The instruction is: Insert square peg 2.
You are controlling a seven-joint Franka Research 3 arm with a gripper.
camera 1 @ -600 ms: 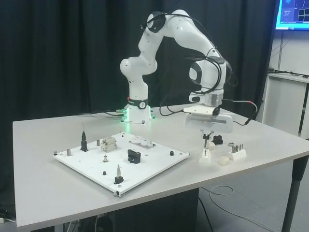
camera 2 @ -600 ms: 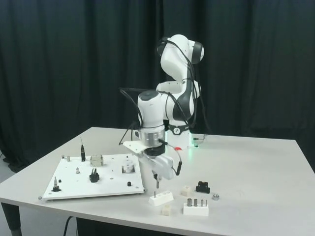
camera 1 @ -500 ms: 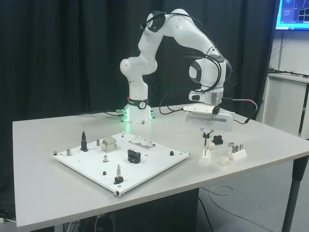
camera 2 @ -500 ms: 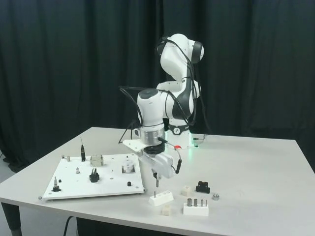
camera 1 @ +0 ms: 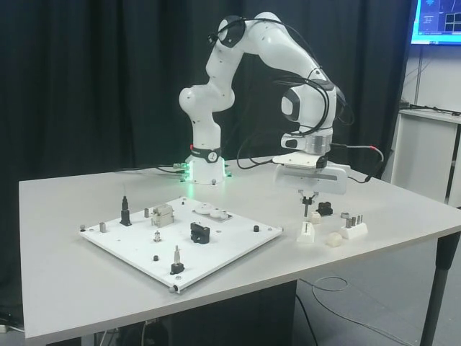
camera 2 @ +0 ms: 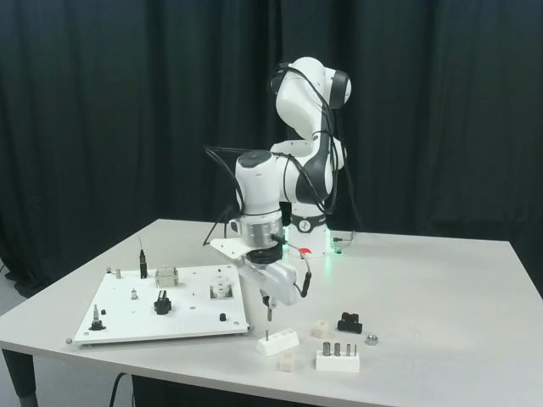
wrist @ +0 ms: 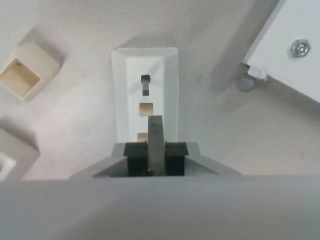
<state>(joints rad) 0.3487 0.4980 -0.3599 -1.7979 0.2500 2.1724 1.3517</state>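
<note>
Gripper [wrist: 156,159]: pinching the square peg [wrist: 155,142] between its 2 black fingers [wrist: 133,159], peg upright.
Peg position: in the air above the white peg holder [wrist: 120,90], apart from it.
Holder: 1 peg [wrist: 145,85] standing in it, and what look like 2 open square slots.
Assembly board [camera 1: 238,234]: white, beside the holder on the grey table [camera 1: 65,281].
</note>
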